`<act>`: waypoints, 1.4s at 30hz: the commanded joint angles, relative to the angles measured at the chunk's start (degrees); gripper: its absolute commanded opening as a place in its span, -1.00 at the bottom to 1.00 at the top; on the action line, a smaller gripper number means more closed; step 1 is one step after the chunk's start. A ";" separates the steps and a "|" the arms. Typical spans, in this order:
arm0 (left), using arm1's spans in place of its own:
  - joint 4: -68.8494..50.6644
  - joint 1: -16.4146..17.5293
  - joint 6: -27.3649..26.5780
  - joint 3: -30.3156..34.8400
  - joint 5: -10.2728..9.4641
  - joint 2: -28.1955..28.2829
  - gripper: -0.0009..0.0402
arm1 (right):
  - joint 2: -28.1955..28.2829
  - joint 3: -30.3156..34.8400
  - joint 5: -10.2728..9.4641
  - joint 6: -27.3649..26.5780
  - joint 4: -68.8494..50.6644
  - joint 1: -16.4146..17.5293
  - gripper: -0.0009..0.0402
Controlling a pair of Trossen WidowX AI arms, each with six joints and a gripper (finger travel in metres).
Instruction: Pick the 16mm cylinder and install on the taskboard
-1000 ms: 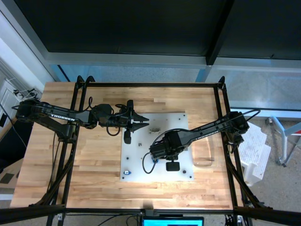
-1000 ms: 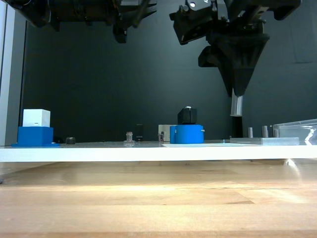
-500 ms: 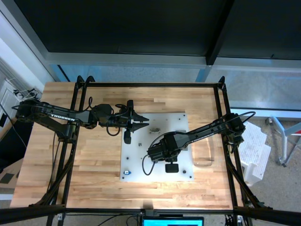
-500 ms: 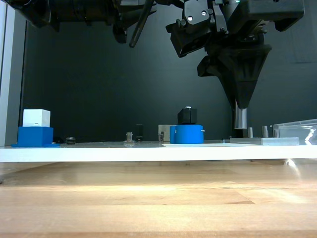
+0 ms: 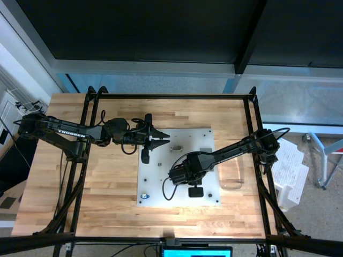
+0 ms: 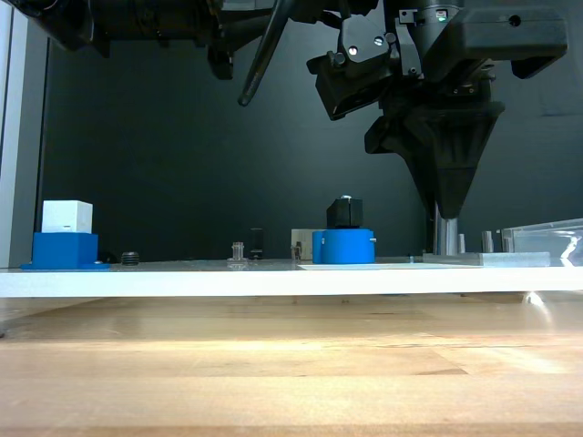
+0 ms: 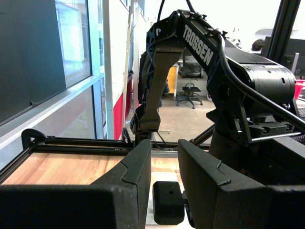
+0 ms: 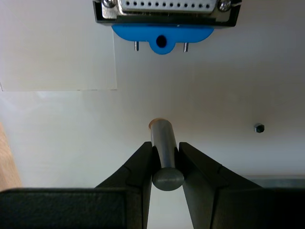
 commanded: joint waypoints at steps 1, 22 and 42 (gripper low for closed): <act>0.02 0.02 0.00 0.02 0.02 0.00 -0.60 | 0.00 -0.24 0.00 -0.11 0.57 0.07 -0.96; 0.00 0.00 0.00 0.02 0.02 0.00 -0.60 | 0.00 -1.20 0.04 -0.13 1.18 0.35 -0.96; 0.02 0.02 0.00 0.02 0.02 0.00 -0.60 | 0.00 -6.23 0.09 -0.17 9.14 0.42 -0.91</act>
